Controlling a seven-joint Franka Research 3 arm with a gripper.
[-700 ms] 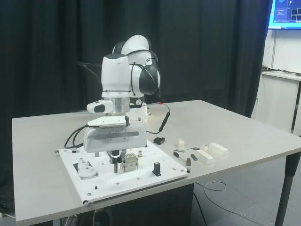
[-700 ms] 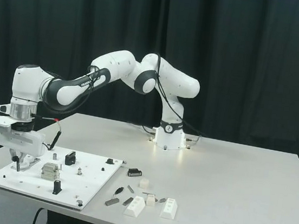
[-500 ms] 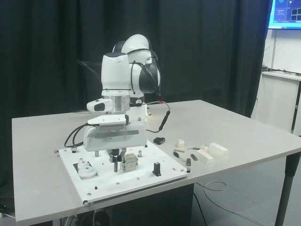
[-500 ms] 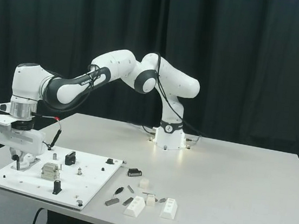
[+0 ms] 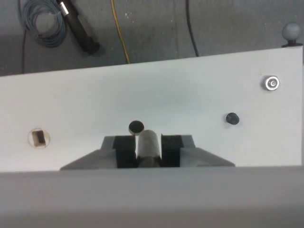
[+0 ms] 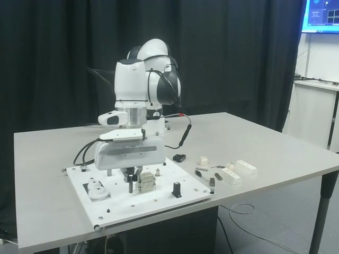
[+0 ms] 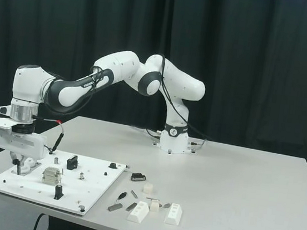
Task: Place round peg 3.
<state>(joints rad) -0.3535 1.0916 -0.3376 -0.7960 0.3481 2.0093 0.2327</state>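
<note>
Tabletop (image 6: 254, 132), grey: carries white board (image 6: 159, 203). Board holds a connector block (image 6: 144, 182), small black upright part (image 6: 177, 189), round hole (image 5: 136, 127). Pincer (image 5: 148, 154) clamped on round peg 3 (image 5: 148, 144), upright, just beside the hole.

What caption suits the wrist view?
Gripper holds round peg upright beside a dark hole in the white board.
</note>
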